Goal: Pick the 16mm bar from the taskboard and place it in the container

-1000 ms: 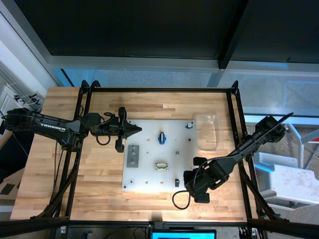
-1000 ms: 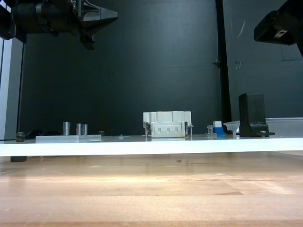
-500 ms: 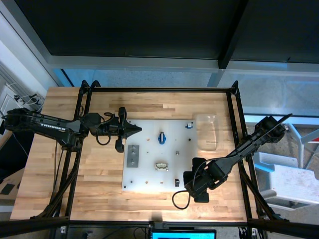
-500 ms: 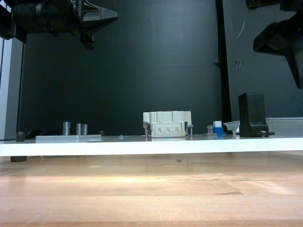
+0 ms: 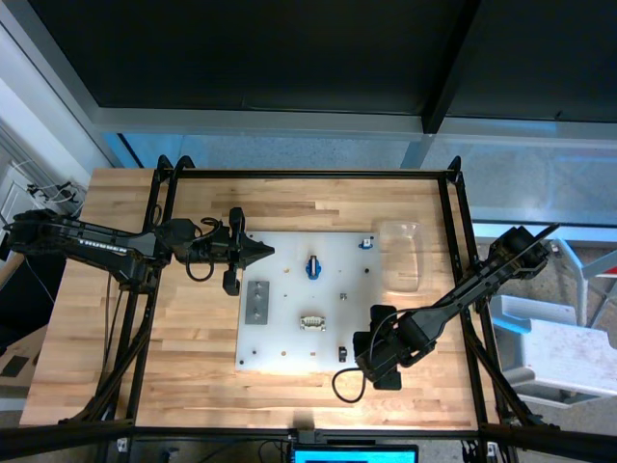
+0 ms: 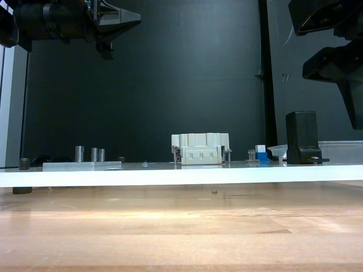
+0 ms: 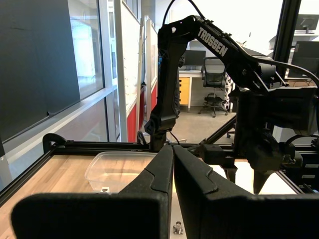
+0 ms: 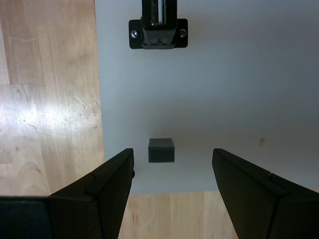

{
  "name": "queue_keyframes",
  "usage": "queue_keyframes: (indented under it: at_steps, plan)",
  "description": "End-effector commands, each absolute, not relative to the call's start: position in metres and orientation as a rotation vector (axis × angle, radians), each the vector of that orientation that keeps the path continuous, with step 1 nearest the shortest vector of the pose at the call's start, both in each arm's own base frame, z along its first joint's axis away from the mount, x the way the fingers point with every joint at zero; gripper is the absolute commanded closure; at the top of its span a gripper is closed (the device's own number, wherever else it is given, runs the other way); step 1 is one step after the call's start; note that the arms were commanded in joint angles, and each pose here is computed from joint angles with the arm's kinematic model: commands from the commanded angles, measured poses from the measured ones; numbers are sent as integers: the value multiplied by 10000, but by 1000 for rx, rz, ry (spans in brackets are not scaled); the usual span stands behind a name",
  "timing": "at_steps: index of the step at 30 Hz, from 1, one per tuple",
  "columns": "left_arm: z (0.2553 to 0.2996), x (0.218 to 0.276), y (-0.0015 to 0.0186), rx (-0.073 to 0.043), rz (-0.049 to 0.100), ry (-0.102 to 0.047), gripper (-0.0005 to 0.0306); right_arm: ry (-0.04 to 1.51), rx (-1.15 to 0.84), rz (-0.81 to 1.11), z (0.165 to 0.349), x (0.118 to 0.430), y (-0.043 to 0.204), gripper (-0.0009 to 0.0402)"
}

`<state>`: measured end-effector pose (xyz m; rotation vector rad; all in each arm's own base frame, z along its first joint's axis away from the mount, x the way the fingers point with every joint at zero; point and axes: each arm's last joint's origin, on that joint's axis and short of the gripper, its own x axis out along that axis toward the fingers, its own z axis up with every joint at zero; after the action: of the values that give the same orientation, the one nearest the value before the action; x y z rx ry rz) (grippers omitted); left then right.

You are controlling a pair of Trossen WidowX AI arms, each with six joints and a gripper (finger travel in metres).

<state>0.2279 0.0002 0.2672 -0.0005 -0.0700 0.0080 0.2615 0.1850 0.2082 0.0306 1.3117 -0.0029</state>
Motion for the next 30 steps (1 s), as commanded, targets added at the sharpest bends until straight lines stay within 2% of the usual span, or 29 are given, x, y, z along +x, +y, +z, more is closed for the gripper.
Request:
queue_keyframes:
  at_steps: [1,19,25,30]
  plan:
    - [2672,2279,3,0,8,-70,300,1317,17,4,2039,2628,1861,174]
    - [2672,2279,3,0,8,-70,300,1309,27,16,1824,2613,1853,174]
    - [2672,2279,2,0,8,-70,300,1310,26,16,1807,2608,1849,174]
    - [2672,2279,2,0,8,-70,300,1310,26,16,1807,2608,1849,203]
